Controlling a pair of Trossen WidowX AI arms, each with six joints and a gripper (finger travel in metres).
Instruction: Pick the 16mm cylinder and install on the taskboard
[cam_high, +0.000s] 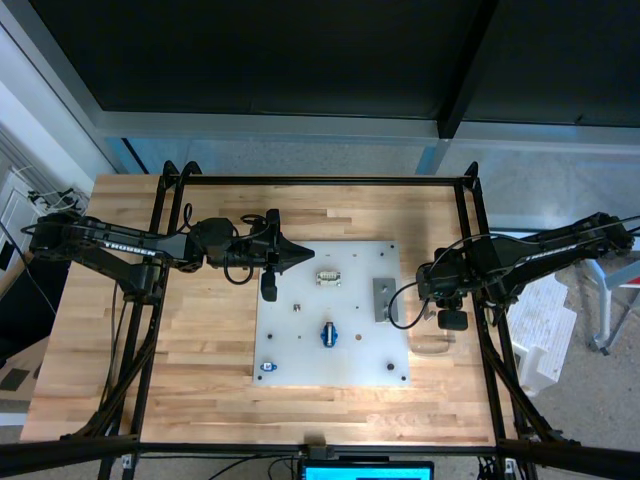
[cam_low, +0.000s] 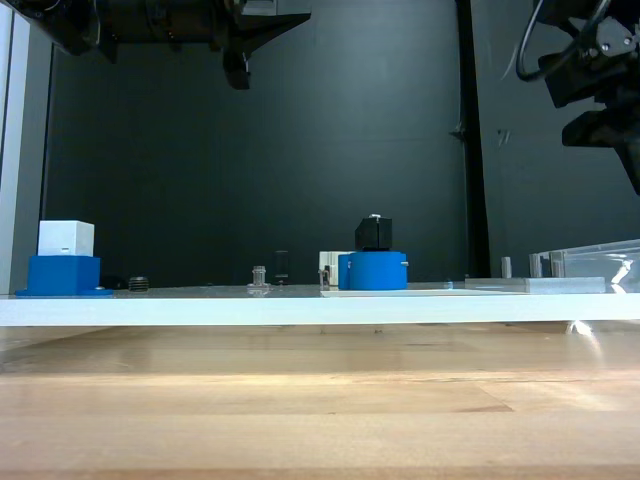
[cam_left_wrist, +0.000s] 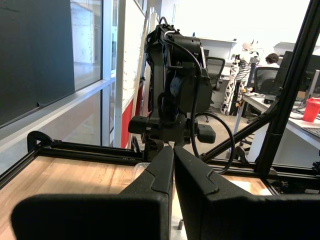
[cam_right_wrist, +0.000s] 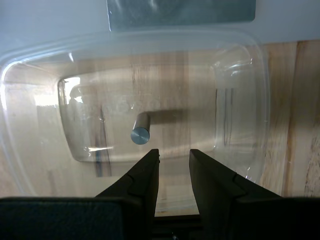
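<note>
A clear plastic tray (cam_right_wrist: 200, 90) rests on the wooden table (cam_high: 150, 360) (toward its right edge) — black frame (cam_high: 320, 181) around.

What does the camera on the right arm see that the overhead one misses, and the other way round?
Only the right wrist view: the 16mm cylinder inside the clear plastic tray, just ahead of the right gripper, jaws apart. Only the high view: the whole taskboard, with the left gripper raised over its far left part. Both: the tray and the grey metal block.
</note>
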